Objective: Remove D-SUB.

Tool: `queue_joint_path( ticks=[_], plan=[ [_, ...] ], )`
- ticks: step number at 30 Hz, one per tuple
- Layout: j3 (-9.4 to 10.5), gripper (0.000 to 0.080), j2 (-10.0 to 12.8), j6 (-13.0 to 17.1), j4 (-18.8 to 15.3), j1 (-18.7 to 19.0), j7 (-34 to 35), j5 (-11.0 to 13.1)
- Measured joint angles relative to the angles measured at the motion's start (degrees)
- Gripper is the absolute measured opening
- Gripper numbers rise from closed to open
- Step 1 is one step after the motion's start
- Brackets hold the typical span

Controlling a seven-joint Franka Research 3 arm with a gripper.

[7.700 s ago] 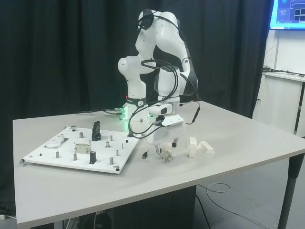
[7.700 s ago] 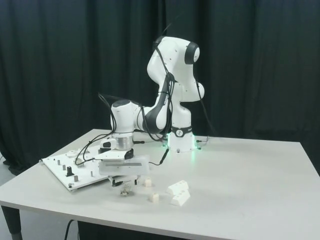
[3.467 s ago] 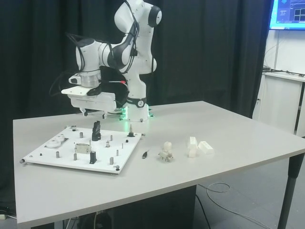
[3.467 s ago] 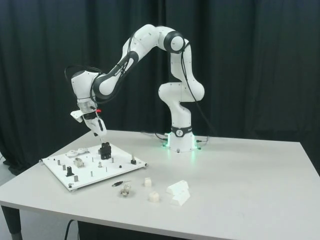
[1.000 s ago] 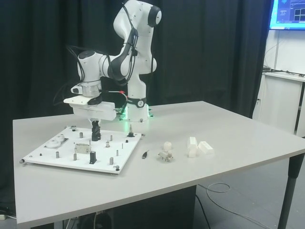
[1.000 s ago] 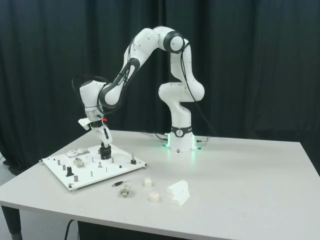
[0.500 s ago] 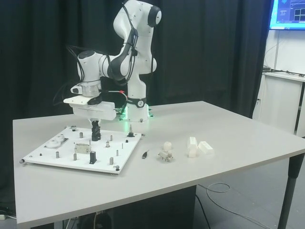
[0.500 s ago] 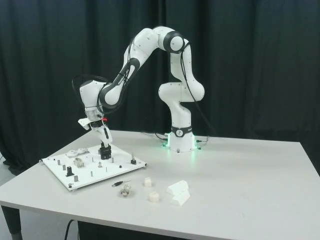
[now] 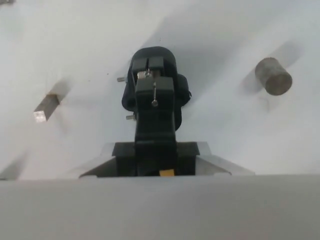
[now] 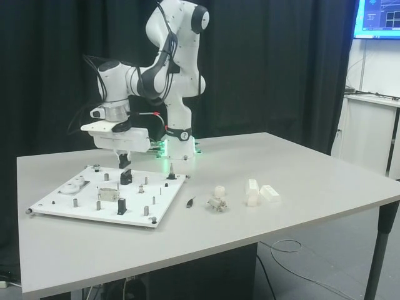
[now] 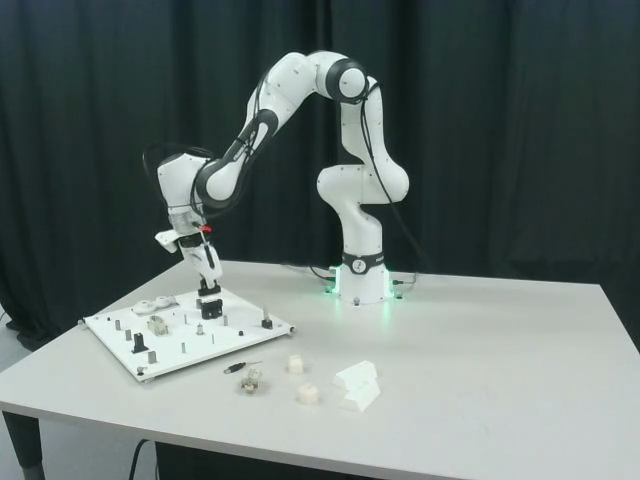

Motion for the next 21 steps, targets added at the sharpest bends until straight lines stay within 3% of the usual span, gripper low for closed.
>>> queue_joint_path(
  ticks=[11,21],
  plan=[
    [-0.67,0.0155,-4.48,-2.28,0.14,0.00,2.33,-3.23],
    [-0.64,0.0155,-6.26,-2.94,0.14,0.00,3.82,-5.15]
  ],
)
